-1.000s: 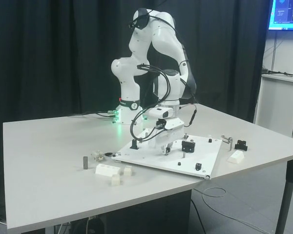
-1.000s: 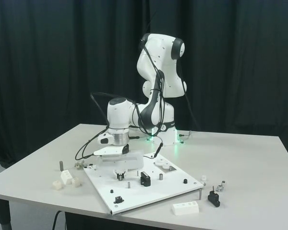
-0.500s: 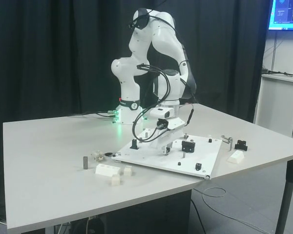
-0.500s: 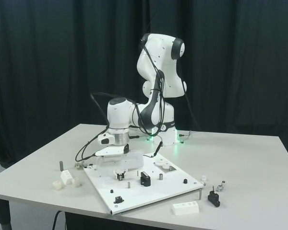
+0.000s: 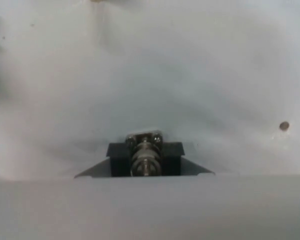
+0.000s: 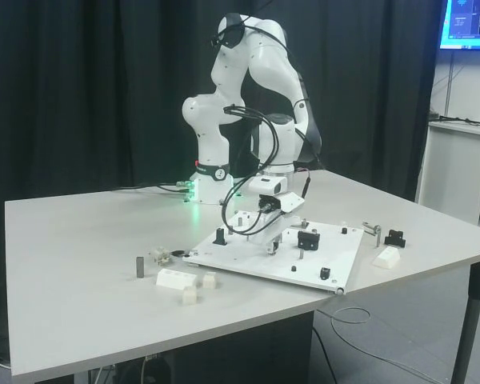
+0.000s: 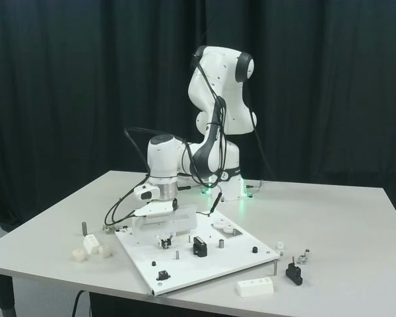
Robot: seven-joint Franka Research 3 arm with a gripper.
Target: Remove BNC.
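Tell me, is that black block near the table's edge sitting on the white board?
No, the black block rests on the grey table, off the white board.

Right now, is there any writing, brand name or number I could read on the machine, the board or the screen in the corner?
None can be read.
Wall screen: it shows lines and marks, too small to read.
White robot arm: no readable label or brand shows.
Flat white board: no print visible.
Metal BNC connector: no marking can be made out.
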